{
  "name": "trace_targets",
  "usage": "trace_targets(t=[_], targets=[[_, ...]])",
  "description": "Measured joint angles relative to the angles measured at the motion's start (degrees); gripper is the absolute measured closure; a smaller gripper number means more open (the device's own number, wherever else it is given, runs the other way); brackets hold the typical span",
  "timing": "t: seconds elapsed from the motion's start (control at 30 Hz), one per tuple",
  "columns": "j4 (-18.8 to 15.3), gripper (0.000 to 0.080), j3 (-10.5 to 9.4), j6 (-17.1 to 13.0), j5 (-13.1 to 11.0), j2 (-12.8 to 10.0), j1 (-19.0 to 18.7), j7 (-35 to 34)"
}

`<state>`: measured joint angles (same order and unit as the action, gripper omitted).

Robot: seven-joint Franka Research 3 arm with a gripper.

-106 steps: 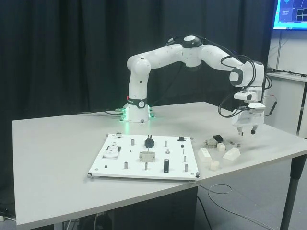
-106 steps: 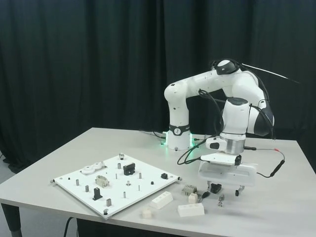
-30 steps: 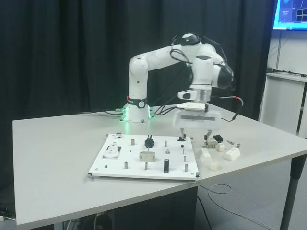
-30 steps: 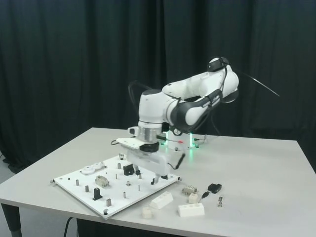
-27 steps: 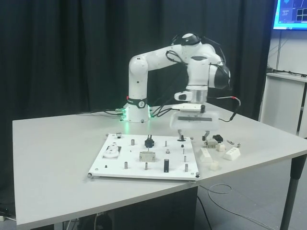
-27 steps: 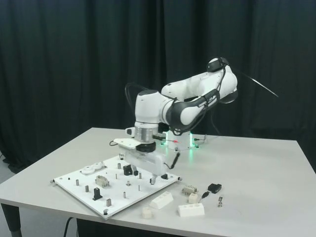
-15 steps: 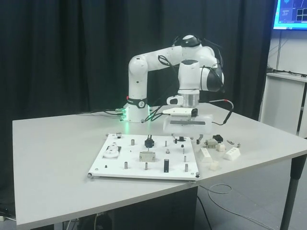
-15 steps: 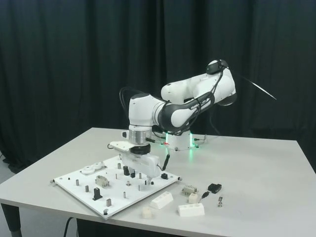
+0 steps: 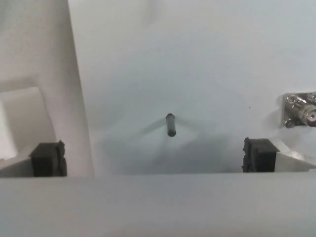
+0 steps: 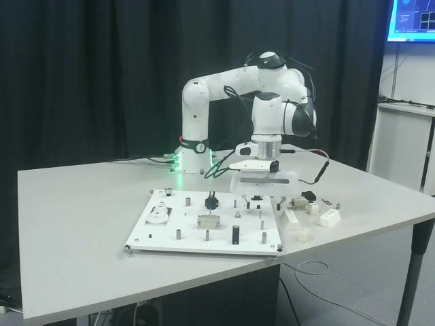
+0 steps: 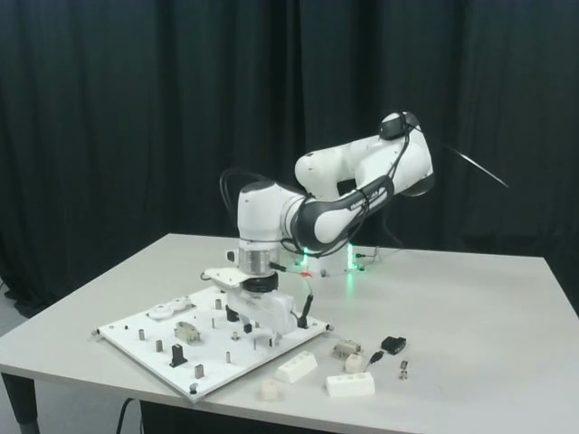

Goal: Remove round peg 1.

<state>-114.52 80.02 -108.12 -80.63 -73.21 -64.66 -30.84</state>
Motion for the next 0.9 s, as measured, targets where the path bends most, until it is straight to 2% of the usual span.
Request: trace_targets(t=[0.9], targets=[[0.51,0.0003,-1.80,-3.05,-0.07,-0.10,0.45,0.10]])
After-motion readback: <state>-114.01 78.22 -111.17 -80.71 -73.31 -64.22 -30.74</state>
